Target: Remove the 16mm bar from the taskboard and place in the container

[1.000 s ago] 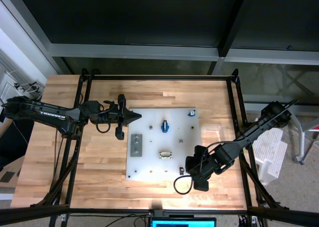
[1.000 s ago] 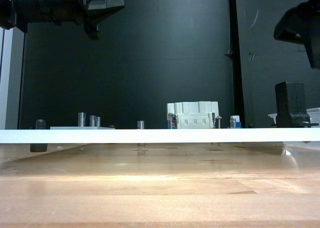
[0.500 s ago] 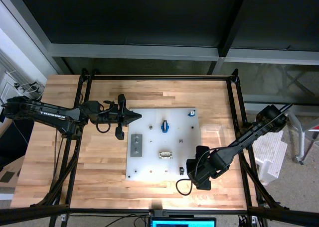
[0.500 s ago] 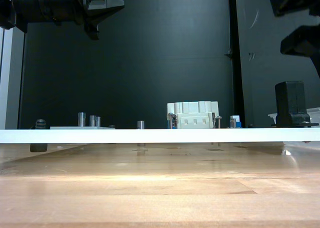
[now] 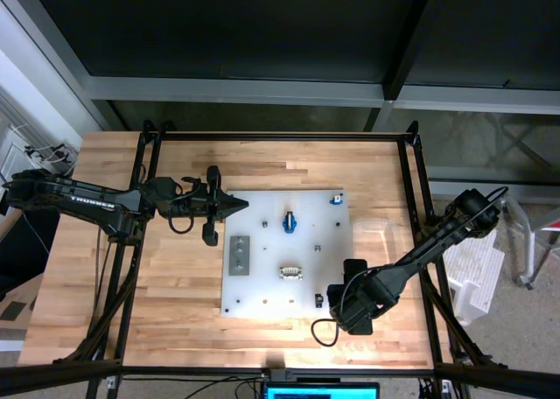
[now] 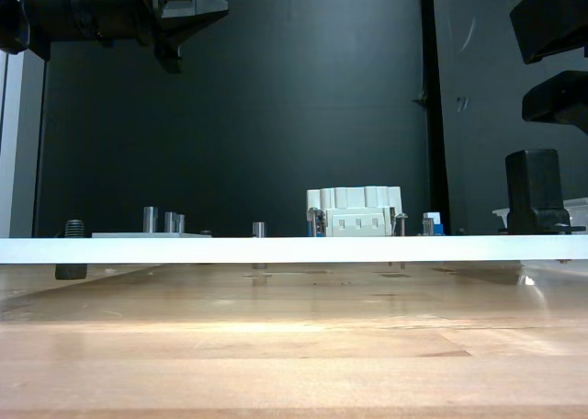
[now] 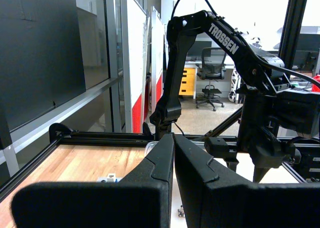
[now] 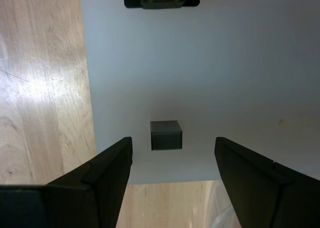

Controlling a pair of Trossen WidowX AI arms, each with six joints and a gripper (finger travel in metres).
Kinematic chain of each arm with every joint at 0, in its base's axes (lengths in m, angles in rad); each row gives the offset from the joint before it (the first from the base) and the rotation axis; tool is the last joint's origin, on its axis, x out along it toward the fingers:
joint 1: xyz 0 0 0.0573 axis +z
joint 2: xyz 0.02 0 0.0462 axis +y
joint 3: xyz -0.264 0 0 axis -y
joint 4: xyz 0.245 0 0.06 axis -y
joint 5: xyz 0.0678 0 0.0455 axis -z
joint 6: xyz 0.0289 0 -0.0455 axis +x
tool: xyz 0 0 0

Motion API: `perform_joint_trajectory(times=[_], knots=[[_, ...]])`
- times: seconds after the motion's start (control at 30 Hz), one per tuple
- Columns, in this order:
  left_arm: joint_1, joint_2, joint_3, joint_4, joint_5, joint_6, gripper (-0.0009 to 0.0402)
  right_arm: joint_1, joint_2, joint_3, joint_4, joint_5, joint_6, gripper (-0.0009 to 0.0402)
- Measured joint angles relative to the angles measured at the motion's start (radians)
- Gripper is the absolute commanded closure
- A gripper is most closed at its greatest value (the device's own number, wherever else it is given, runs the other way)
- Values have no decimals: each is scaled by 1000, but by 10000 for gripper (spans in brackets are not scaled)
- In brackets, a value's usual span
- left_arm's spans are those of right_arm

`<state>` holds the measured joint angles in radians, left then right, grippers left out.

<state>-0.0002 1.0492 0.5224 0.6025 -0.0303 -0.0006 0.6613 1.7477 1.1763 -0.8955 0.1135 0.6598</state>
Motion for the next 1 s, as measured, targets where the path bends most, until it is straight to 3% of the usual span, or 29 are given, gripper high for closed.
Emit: perform_joint_trajectory(times=[0.33,0.9,1.0], knots=[[0,0,0,0,0,0,393,1,0,-25,60,0,0,233],[0,0,0,0,0,0,393,0,-9,-27,66,-1,0,388],[0,0,0,0,0,0,393,0,-27,-27,63,-1,0,391]])
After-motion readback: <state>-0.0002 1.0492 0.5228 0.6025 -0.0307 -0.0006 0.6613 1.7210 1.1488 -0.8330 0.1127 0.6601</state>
